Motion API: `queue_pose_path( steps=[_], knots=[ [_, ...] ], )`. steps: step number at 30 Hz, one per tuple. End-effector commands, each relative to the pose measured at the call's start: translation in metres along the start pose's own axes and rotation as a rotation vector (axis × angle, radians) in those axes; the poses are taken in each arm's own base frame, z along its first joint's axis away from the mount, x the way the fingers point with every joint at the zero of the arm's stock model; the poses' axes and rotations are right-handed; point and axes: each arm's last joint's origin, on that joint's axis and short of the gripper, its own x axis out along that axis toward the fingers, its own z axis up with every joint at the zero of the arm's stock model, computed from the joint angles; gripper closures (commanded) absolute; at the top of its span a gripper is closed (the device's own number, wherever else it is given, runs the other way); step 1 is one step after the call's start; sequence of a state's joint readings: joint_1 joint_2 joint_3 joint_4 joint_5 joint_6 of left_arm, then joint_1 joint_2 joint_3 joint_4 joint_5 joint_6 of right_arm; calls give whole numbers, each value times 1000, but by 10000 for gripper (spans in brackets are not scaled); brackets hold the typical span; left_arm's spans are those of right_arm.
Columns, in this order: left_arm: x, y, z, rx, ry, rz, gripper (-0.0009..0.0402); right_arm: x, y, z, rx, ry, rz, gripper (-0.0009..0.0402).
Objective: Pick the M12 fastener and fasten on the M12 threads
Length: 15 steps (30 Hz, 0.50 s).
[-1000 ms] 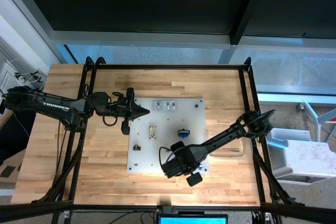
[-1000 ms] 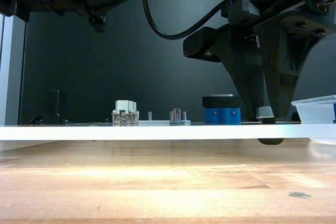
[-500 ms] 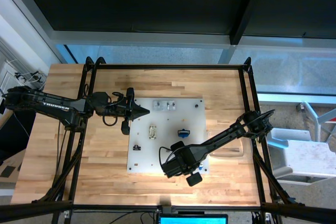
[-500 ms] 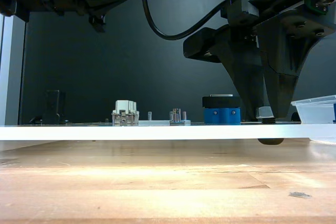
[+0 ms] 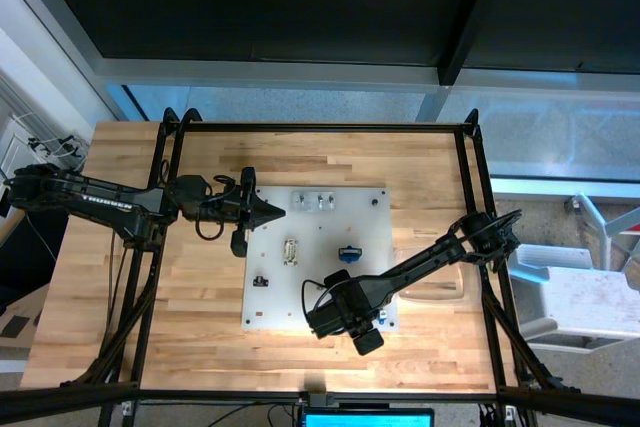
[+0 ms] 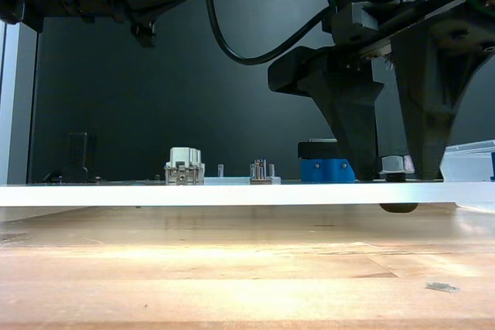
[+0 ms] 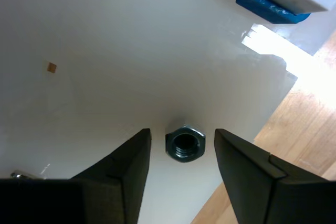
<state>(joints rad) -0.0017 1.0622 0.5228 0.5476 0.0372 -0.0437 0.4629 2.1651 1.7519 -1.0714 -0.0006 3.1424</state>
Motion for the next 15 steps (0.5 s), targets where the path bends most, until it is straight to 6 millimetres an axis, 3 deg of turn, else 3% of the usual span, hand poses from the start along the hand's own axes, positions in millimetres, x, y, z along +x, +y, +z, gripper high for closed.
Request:
queue_pose_path(
  steps=[1,9,15],
  knots=[
    [0,0,0,0,0,0,393,-9,-1,0,-3,29,-1,200],
    [0,0,0,0,0,0,393,-42,-1,5,-40,114,2,193],
    [0,0,0,0,0,0,393,-61,-1,13,-343,131,32,192]
  ],
)
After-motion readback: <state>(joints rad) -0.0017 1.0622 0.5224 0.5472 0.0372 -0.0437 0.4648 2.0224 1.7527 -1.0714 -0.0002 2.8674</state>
